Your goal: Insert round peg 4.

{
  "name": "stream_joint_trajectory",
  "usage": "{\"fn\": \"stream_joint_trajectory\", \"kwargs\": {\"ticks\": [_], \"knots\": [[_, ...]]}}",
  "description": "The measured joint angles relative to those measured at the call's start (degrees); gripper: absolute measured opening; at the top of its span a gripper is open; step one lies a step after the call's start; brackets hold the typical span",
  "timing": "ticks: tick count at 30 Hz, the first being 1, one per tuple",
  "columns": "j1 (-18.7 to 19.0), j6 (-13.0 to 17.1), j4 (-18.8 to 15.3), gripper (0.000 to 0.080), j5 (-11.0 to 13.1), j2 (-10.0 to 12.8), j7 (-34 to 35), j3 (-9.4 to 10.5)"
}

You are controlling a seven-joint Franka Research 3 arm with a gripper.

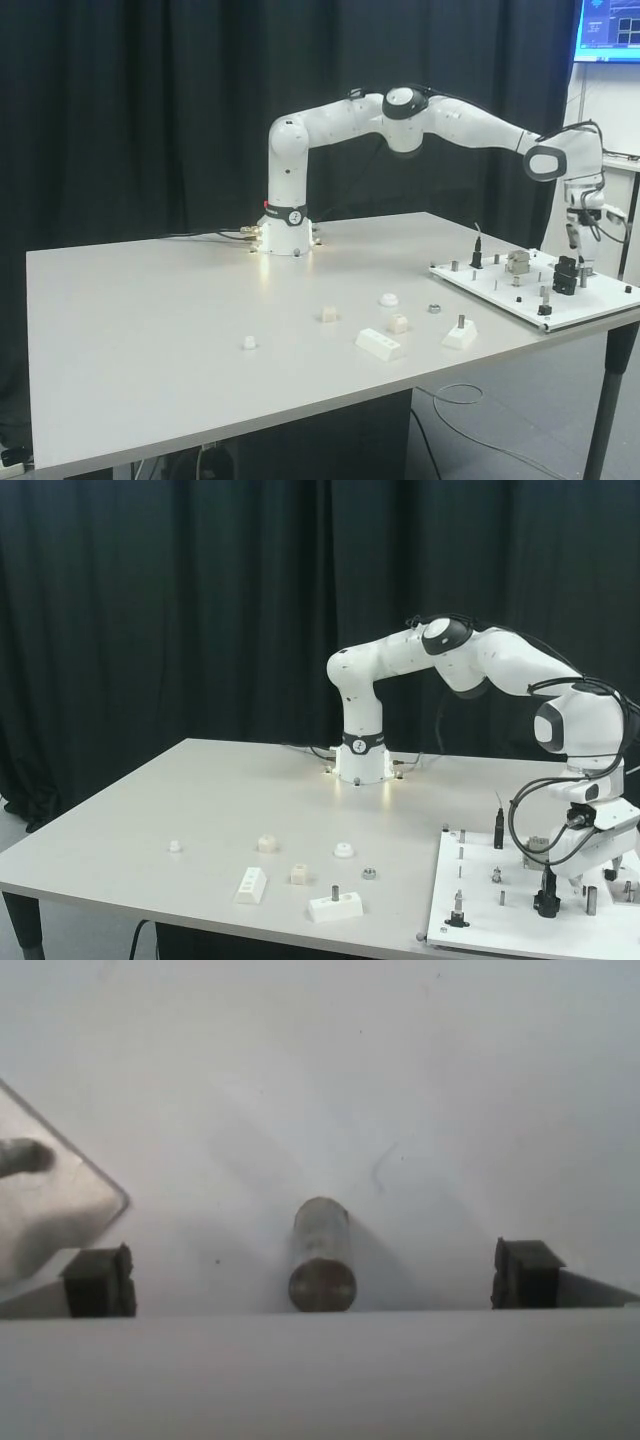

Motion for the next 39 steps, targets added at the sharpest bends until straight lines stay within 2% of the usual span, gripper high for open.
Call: {"fn": "stream_joint_trajectory", "kwargs": {"ticks": [21,39], "knots": [[0.02,-3.24,0.00,0.0800,0.03,-2.43,0.85,-0.80],[0.87,-4.93,0.00,0.0800,0.35,-3.61,20.40,-0.88]]}}
